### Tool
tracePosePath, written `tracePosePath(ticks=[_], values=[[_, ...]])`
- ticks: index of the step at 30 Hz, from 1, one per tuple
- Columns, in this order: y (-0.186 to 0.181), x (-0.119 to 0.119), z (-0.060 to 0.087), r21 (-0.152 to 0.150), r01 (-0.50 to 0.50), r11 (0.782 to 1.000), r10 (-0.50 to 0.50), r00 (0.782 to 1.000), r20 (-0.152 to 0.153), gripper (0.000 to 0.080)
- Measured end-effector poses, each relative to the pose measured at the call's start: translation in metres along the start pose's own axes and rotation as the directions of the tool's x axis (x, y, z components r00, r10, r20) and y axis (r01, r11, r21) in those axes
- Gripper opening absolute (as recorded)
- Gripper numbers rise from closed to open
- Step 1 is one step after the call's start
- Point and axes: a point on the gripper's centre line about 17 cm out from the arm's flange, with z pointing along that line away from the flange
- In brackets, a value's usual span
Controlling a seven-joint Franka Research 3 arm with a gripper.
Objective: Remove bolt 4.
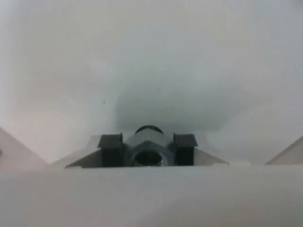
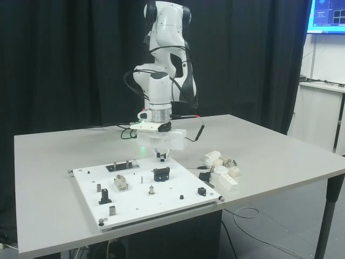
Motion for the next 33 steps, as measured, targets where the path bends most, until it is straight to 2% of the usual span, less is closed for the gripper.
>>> tracePosePath(ticks=[7, 15, 27, 33], values=[[0.0000, 0.0000, -0.0001, -0.006, 0.110, 0.994, -0.110, 0.994, 0.000, 0.0225], [-0.0002, 0.0000, -0.0001, -0.011, 0.242, 0.970, -0.242, 0.970, 0.002, 0.0224], [-0.0005, -0.0002, 0.0000, -0.031, 0.410, 0.912, -0.410, 0.912, 0.010, 0.0224], [-0.0007, -0.0003, 0.0000, -0.041, 0.498, 0.866, -0.498, 0.867, 0.017, 0.0224]])
